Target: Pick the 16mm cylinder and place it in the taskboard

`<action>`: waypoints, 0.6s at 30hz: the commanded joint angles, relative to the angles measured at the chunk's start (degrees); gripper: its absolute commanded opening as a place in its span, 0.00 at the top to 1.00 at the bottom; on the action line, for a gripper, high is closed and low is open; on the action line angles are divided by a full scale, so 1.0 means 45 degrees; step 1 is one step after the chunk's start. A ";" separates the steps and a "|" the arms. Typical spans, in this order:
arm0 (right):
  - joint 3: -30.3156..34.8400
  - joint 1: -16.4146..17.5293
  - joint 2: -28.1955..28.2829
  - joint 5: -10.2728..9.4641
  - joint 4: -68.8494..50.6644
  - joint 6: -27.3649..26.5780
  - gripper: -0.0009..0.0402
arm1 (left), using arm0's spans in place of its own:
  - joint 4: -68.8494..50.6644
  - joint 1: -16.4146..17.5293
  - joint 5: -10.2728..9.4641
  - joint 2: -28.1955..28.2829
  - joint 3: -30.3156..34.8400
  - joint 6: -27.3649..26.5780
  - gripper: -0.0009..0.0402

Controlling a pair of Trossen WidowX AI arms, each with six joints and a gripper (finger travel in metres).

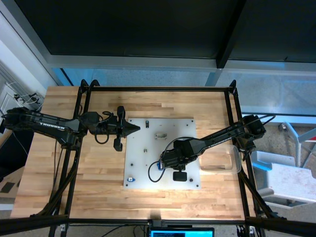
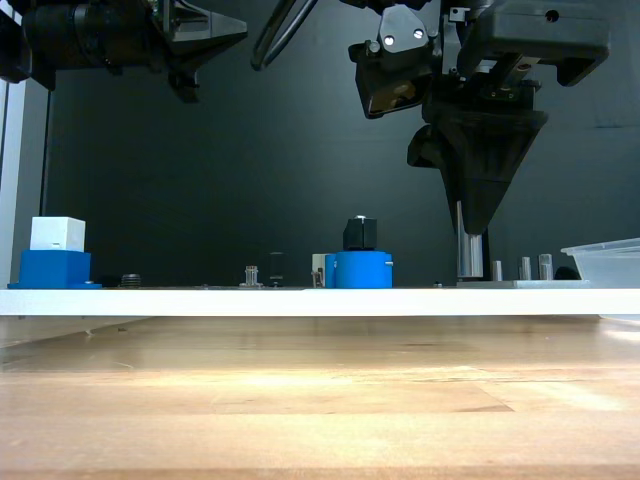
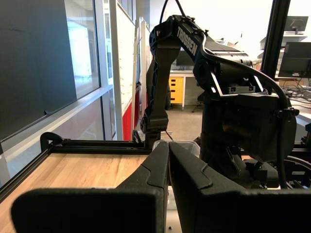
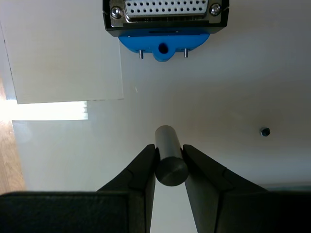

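The 16mm cylinder is a grey metal rod, and my right gripper is shut on it. In the low view the cylinder hangs upright below the right gripper, with its lower end down at the surface of the taskboard. I cannot tell whether it sits in a hole. From above, the right gripper is over the near right part of the white taskboard. My left gripper hovers shut and empty at the board's far left edge.
A clear plastic bin stands just right of the board. On the board are a blue fitting with a connector, a blue round fitting, a blue block with a white cube and short metal pegs.
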 commanded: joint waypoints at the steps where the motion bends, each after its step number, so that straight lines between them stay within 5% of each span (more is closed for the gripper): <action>1: -0.0083 0.0005 0.0000 0.0005 0.0039 0.0044 0.96 | 0.0000 0.0005 0.0000 0.0000 0.0005 0.0005 0.98; 18: -0.0301 0.0005 0.0238 0.0000 0.0423 -0.0175 0.96 | 0.0000 0.0000 0.0000 0.0000 0.0005 0.0000 0.98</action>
